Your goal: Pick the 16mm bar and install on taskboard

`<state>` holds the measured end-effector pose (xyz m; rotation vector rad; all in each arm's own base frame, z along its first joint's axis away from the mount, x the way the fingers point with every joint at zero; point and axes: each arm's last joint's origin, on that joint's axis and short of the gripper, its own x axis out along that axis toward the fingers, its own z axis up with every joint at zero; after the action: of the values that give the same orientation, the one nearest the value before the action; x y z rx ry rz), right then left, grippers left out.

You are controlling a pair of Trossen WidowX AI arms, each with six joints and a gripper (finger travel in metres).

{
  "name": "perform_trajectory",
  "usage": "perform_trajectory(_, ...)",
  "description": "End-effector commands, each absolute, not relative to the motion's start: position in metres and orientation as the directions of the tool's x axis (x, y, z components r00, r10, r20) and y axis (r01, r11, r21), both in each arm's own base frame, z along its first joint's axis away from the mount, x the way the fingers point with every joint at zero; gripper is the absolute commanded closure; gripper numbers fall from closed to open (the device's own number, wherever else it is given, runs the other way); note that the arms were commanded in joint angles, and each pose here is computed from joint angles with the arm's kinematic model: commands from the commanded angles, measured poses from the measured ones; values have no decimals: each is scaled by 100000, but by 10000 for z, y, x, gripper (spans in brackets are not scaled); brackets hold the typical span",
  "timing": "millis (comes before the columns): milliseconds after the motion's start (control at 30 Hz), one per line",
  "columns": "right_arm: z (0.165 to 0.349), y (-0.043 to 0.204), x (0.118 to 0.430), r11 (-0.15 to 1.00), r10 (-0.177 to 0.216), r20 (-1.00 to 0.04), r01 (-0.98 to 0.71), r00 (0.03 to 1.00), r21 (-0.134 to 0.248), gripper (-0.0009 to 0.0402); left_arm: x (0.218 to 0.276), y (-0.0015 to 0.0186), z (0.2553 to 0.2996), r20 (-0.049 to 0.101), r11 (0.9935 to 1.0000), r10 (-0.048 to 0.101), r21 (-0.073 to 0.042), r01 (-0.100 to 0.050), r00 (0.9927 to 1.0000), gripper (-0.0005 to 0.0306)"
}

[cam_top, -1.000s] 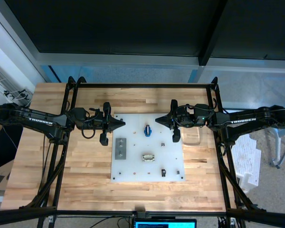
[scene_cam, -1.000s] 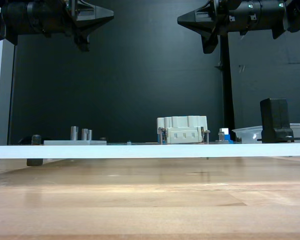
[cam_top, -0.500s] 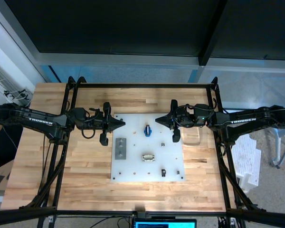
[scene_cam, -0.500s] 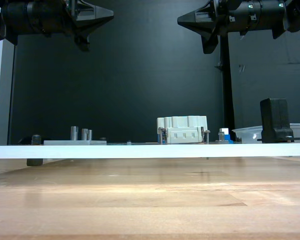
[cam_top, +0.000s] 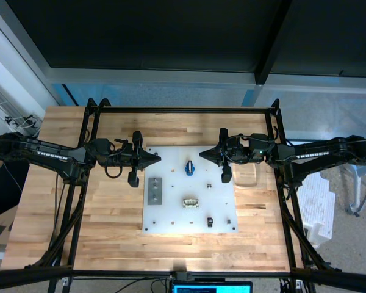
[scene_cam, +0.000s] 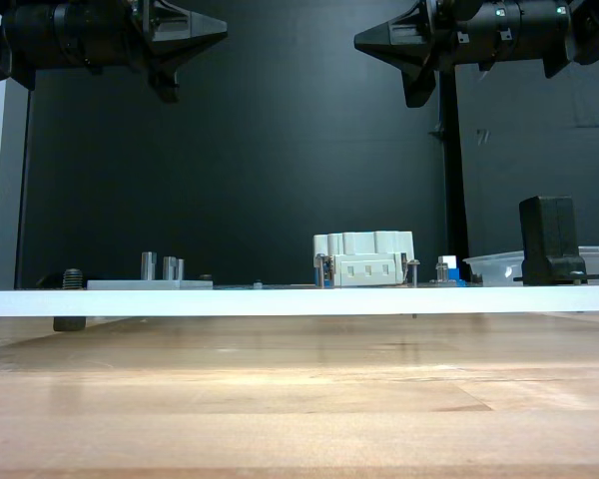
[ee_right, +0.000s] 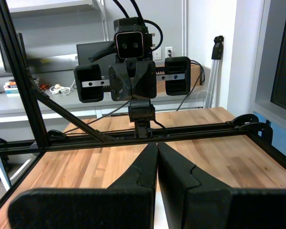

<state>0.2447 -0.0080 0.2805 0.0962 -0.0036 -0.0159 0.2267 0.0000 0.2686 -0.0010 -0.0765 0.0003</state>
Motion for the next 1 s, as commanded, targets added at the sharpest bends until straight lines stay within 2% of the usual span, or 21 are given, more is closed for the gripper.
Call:
perform_trajectory(33,2807,-79,2447,99518,-1602,362,1559,99987,9687,393,2268,0,2686,7679,100000,38,-97,-31,99705,300)
perform_trajectory(800,2808,-80,2448,99528,-1640,477,1587,99985,9571,393,2268,0,2686,7679,100000,38,-97,-31,99705,300)
perform_trajectory(1000,2812,-77,2448,99897,-1564,858,1526,99984,4275,393,2268,0,2686,7679,100000,38,-97,-31,99705,300)
